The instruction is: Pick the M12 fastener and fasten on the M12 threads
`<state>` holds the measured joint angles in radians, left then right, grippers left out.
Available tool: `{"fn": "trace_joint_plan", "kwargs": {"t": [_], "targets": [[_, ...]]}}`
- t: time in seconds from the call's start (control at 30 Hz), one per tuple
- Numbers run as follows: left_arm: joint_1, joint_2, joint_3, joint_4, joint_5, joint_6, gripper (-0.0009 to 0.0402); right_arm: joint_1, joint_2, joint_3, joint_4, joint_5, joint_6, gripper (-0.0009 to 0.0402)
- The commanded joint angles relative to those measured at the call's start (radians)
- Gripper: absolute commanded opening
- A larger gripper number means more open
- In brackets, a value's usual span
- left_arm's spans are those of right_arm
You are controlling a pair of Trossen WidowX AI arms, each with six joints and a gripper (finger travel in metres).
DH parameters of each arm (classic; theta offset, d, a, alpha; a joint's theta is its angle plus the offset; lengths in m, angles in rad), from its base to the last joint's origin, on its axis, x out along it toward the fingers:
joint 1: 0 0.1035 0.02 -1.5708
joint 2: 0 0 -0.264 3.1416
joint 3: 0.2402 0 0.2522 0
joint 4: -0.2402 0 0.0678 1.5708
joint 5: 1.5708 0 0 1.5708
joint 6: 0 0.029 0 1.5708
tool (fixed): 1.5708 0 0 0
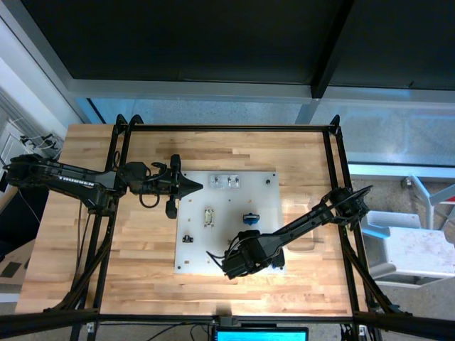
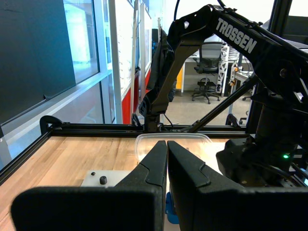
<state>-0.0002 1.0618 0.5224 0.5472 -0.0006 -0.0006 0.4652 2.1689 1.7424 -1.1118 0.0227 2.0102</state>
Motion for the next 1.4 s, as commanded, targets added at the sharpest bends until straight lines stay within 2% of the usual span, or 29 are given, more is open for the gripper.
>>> {"fn": "trace_joint_plan", "kwargs": {"t": [0.03,0.3,0.63,1.0,1.17,1.4], "targets": [[0.0,0.0,0.0,0.0,0.0,0.0,0.0,0.0,0.002,0.001,0.003,0.003,0.117,0.0029],[0.0,0.0,0.0,0.0,0.0,0.0,0.0,0.0,0.002,0.001,0.003,0.003,0.351,0.0029],[0.0,0.0,0.0,0.0,0.0,0.0,0.0,0.0,0.0,0.001,0.003,0.003,0.835,0.0029],[0.0,0.0,0.0,0.0,0.0,0.0,0.0,0.0,0.0,0.001,0.003,0.004,1.131,0.0029],[0.0,0.0,0.0,0.0,0.0,0.0,0.0,0.0,0.0,0.001,0.003,0.014,1.138,0.0029],[0.0,0.0,0.0,0.0,0.0,0.0,0.0,0.0,0.0,0.001,0.003,0.011,1.124,0.0029]]}}
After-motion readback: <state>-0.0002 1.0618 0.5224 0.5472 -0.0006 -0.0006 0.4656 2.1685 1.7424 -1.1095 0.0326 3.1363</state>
